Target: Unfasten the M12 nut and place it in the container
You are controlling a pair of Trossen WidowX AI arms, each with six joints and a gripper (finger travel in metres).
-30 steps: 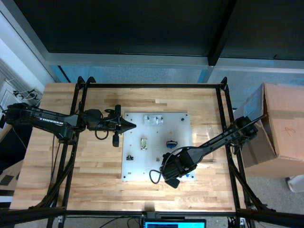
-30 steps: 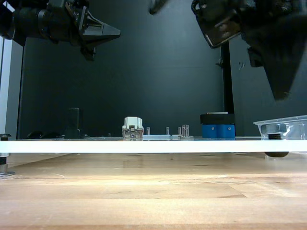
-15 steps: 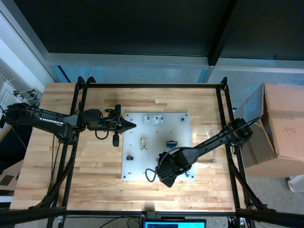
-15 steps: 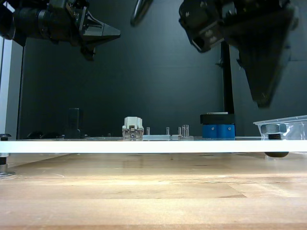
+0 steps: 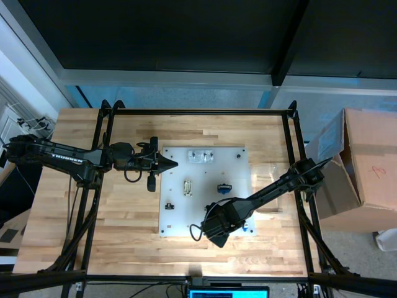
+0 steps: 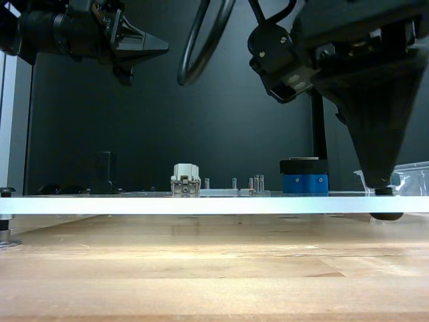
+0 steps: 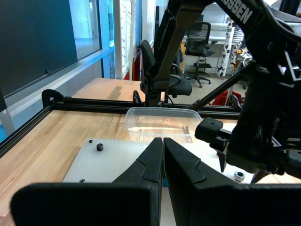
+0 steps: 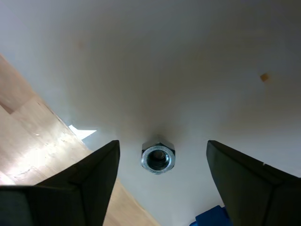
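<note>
A wooden tabletop [image 5: 130, 217] carried a white board [image 5: 177, 217], with a robot arm reaching in from each side. The right gripper [image 6: 377, 176] pointed straight down at the board's near right edge, its tip low over the short black stud [image 6: 383, 192] there. Its own camera showed its fingers [image 8: 89, 179] spread wide, released. The small silver nut [image 8: 158, 159] sat between them, hole upward, and neither finger touched it. The nut appeared to be on its stud; how far it had been unscrewed could not be told. The clear container [image 7: 141, 123] stood on the tabletop just off the board's right edge, and the nut was not in it. The left gripper [image 5: 170, 164] hung high over the board's left edge, its fingers pressed together on nothing.

By the look of things, most of the task remained. The right gripper was lined up to grasp, but the nut was not yet gripped, taken off its stud or put in the container.

Compared with a second before, the right gripper had come down from well above the board to the stud and shifted slightly toward the near edge. Its tip now hid the nut in the low view, where the nut had shown plainly before. The left arm was unchanged.
</note>
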